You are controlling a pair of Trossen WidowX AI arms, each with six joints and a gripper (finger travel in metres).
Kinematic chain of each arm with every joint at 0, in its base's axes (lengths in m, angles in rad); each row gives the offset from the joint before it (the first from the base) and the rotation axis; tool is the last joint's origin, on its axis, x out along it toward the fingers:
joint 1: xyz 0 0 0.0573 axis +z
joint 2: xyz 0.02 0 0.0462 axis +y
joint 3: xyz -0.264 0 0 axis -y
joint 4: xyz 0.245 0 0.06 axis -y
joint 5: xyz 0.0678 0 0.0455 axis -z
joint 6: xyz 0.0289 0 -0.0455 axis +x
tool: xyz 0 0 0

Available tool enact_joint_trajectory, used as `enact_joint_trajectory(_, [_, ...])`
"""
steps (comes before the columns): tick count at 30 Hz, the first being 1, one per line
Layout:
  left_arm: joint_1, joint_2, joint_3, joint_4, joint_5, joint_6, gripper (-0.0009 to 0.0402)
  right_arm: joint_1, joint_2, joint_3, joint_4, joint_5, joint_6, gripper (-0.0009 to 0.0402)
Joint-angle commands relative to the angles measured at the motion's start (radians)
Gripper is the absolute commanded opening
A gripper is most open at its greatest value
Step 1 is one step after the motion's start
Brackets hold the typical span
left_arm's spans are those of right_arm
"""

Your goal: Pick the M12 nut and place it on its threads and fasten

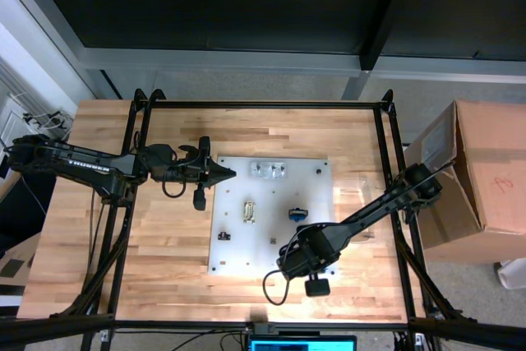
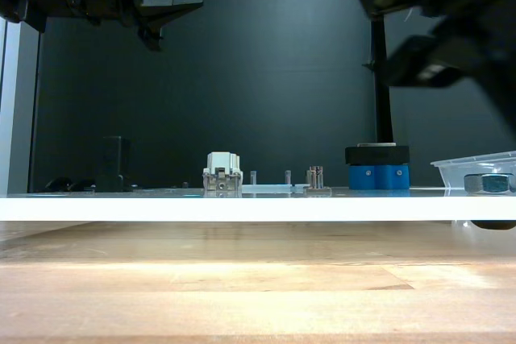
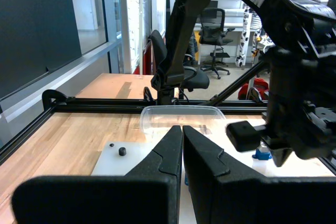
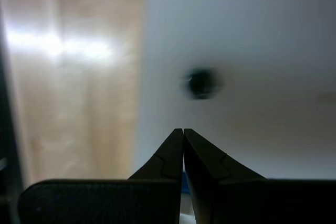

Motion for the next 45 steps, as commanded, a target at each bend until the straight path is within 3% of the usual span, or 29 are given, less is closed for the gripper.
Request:
enact_joint_trajectory(1, [0.0, 0.0, 0.0, 0.0, 0.0, 0.0, 0.0, -0.001, -0.014, 0.0, -0.005, 0.066, 0.002, 0.0])
enact_joint_trajectory(4, [0.0, 0.0, 0.0, 0.0, 0.0, 0.0, 0.0, -0.001, -0.014, 0.0, -0.004, 0.09, 0.002, 0.0])
enact_joint_trajectory(17, [0.0, 0.0, 0.0, 0.0, 0.0, 0.0, 0.0, -0.002, -0.015, -0.007, 0.016, 0.095, -0.001, 0.0])
enact_joint_trajectory(20, [0.0, 0.0, 0.0, 0.0, 0.0, 0.0, 0.0, -0.003, -0.044, -0.009, 0.072, 0.129, 0.006, 0.0])
enact_joint_trajectory(27, [0.0, 0.0, 0.0, 0.0, 0.0, 0.0, 0.0, -0.069, -0.204, -0.092, 0.235, 0.224, -0.06, 0.0])
enact_joint_trajectory(31, [0.0, 0.0, 0.0, 0.0, 0.0, 0.0, 0.0, -0.121, -0.338, -0.202, 0.356, 0.249, -0.14, 0.0])
enact_joint_trajectory(41, [0.0, 0.0, 0.0, 0.0, 0.0, 0.0, 0.0, -0.298, -0.686, -0.516, 0.793, 0.238, -0.322, 0.0])
enact_joint_trajectory(45, [0.0, 0.0, 0.0, 0.0, 0.0, 0.0, 0.0, -0.377, -0.808, -0.637, 0.983, 0.136, -0.367, 0.0])
